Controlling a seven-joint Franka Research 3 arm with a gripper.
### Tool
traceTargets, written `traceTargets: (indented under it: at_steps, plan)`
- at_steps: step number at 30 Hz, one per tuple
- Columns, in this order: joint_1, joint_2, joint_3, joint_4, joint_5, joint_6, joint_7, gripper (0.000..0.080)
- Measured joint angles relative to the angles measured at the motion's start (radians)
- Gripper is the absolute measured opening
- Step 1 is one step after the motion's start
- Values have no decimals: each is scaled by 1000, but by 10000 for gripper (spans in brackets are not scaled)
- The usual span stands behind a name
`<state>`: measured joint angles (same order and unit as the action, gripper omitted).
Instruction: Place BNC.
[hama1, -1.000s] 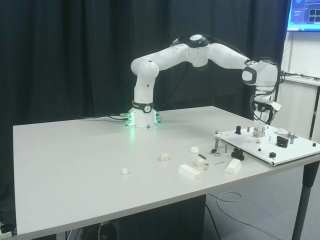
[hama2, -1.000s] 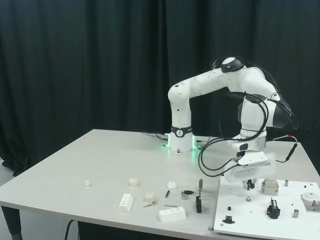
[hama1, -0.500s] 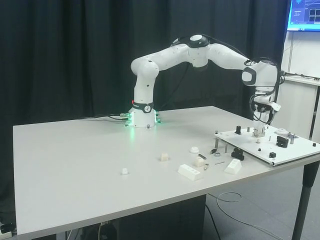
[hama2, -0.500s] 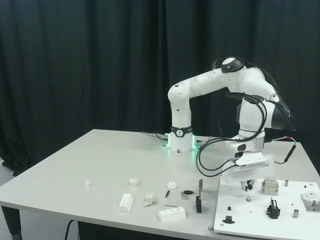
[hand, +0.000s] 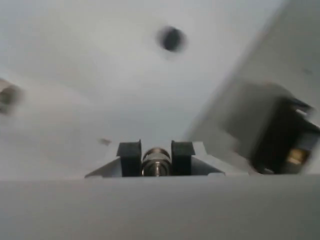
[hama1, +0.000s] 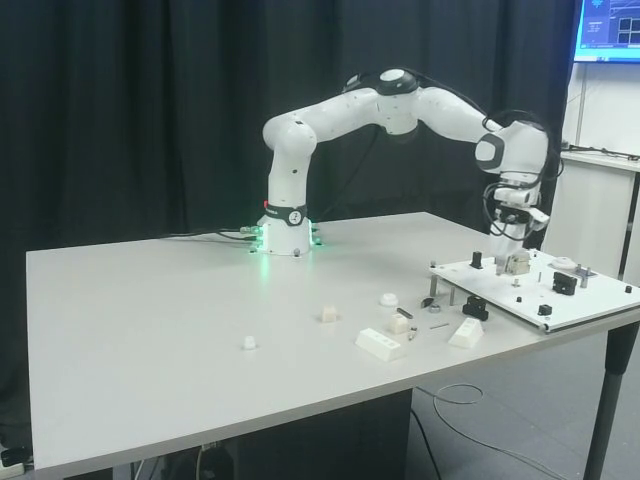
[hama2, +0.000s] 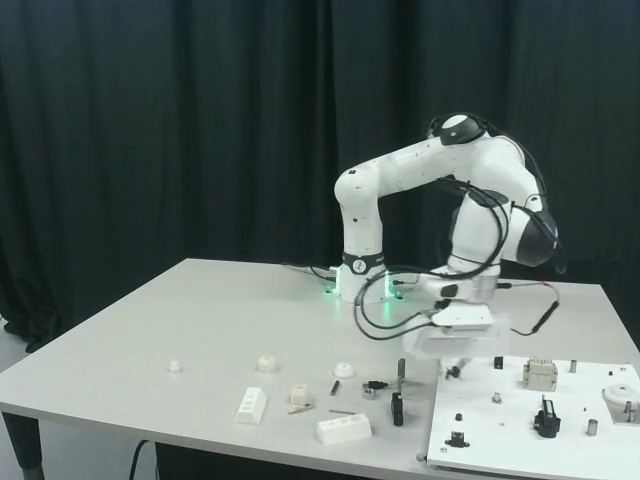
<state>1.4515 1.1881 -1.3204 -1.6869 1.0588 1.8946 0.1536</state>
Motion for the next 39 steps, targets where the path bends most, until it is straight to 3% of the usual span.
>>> traceTargets:
  at_steps: [8,19,25,39]
  plan:
    - [-25,0,-25,-63,-39,17,-79,121]
    - [-73,10,-32,-151,-33,73,-131,121]
    - [-105,21,-32,-178,6,89,-142,121]
    - [-159,48,-13,-223,150,78,-162,121]
